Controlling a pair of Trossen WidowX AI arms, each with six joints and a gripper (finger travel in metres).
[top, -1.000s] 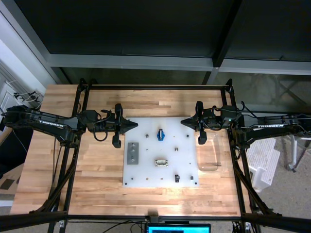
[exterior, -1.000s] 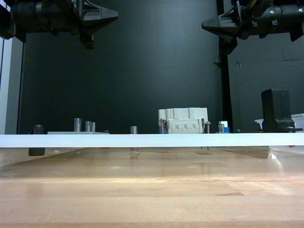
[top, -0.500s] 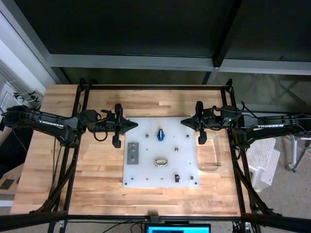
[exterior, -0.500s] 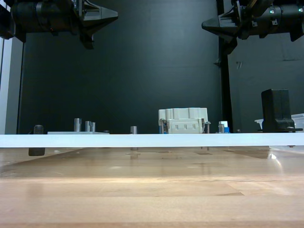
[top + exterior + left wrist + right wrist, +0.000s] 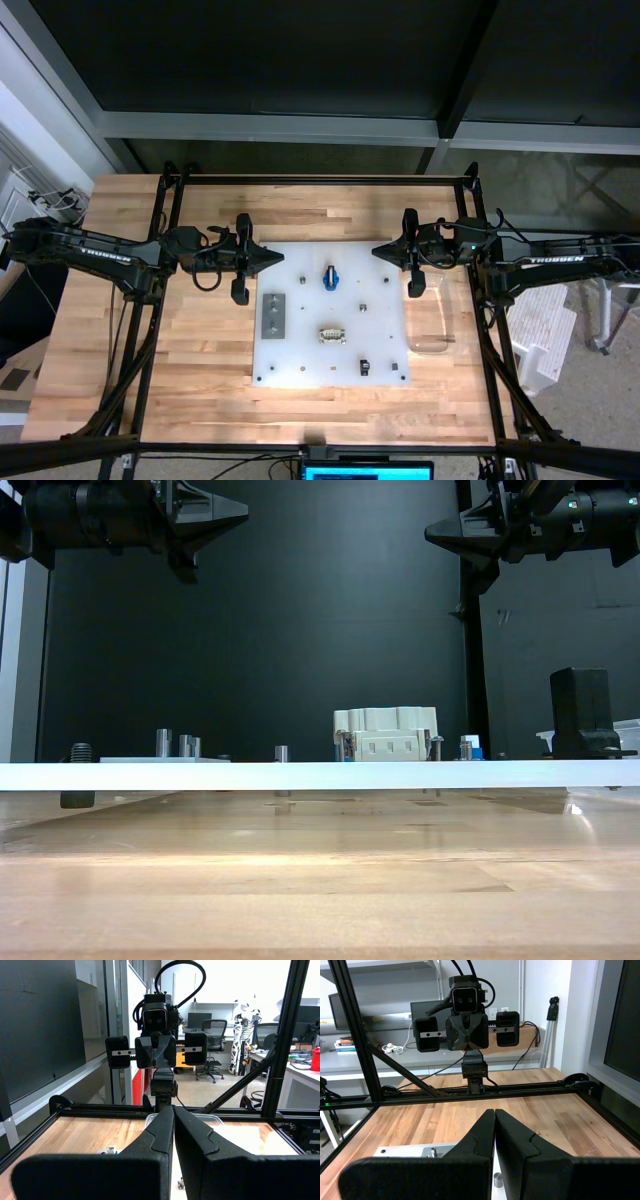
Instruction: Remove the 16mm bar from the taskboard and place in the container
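The white taskboard (image 5: 300, 345) lies mid-table with a grey block (image 5: 273, 316), blue knob (image 5: 330, 277) and silver connector (image 5: 333, 336) on it. A small grey stub, seemingly the 16mm bar (image 5: 360, 283) (image 5: 497, 1178), stands upright on the board right of the knob. The clear container (image 5: 432, 322) (image 5: 182, 1119) rests on the wood beside the board's right edge. My left gripper (image 5: 283, 257) (image 5: 173, 1110) hovers shut and empty over the board's far left corner. My right gripper (image 5: 375, 251) (image 5: 495, 1112) hovers shut and empty over the far right corner, high above the bar.
A small black square part (image 5: 365, 367) (image 5: 580, 712) stands near the board's front right. Black frame rails (image 5: 320, 181) run around the table. Both arms hang well above the board's fittings (image 5: 282, 753).
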